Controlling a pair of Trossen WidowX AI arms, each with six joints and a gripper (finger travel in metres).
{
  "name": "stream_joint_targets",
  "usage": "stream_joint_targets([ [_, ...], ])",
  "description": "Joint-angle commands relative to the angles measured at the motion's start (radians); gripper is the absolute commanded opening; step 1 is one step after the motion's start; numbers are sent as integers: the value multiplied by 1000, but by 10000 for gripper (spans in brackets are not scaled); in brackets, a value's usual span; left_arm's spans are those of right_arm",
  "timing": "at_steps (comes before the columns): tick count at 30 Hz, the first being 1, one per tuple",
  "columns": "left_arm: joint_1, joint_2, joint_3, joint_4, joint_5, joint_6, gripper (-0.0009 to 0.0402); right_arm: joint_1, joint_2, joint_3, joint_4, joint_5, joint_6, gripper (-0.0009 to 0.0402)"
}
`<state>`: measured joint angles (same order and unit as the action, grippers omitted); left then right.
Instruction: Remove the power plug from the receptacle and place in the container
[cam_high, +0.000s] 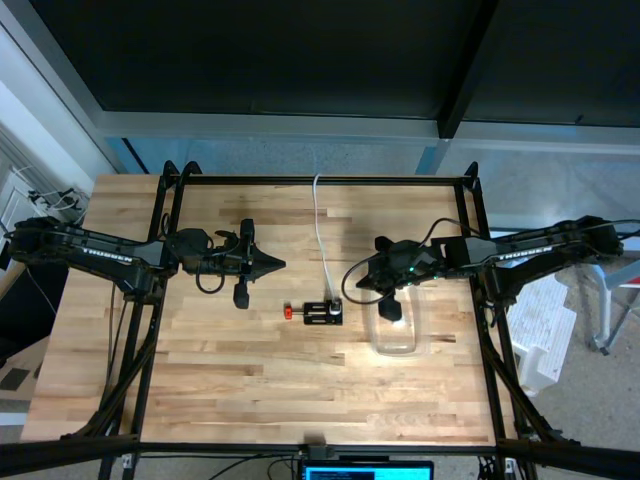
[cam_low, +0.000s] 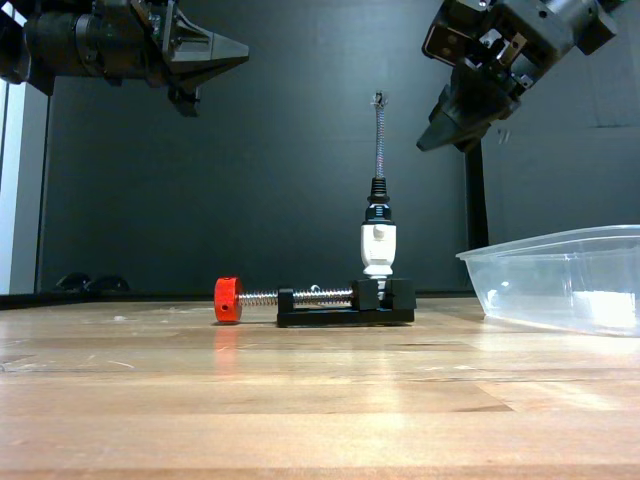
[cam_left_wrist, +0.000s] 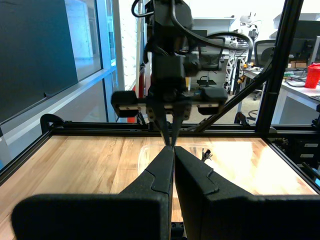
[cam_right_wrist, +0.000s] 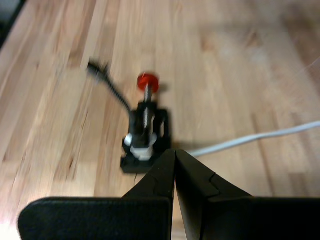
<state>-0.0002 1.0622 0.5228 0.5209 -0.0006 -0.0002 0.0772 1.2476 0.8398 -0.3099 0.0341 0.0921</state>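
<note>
You have two arms over one wooden table (cam_high: 250, 380), and neither gripper holds anything.

One black clamp (cam_low: 345, 301) sits on the table with its single red knob (cam_low: 228, 299) pointing left. Take that clamp as your marker.

The one white receptacle (cam_low: 378, 246) stands upright in the clamp's right end. The one power plug (cam_low: 376, 206) is seated in its top, black, with its thin tail rising straight above it. A single white cable (cam_high: 321, 230) runs from the clamp toward the far edge of the table.

The one clear container (cam_low: 560, 280) rests on the table just to the right of the clamp, apart from it. The plug is not inside it.

Your right gripper (cam_low: 425, 143) hangs in the air above and to the right of the clamp, higher than the plug's tail and touching nothing. Its two fingers (cam_right_wrist: 155, 180) are pressed together with only a hairline between them. From its wrist camera you look down on the clamp, the knob and the plug.

Your left gripper (cam_high: 280, 265) hangs well to the left of the clamp and farther back, high above the table. Its two fingers (cam_left_wrist: 195, 175) are likewise pressed tip to tip, pointing toward the right arm.
</note>
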Motion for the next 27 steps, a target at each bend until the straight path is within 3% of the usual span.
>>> stream_joint_targets([
  [1, 0, 0, 0, 0, 0, 0, 0, 26, 56, 43, -50, 0, 1, 0],
  [4, 0, 0, 0, 0, 0, 0, 0, 45, 100, 77, -85, 2, 3, 0],
  [9, 0, 0, 0, 0, 0, 0, 0, 74, 174, 152, -157, 61, 8, 11],
  [12, 0, 0, 0, 0, 0, 0, 0, 76, 220, 206, -212, 79, 35, 44],
  [22, 0, 0, 0, 0, 0, 0, 0, 82, 369, 388, -364, 79, 87, 192],
  [27, 0, 0, 0, 0, 0, 0, 0, 84, 443, 472, -405, 79, 92, 224],
])
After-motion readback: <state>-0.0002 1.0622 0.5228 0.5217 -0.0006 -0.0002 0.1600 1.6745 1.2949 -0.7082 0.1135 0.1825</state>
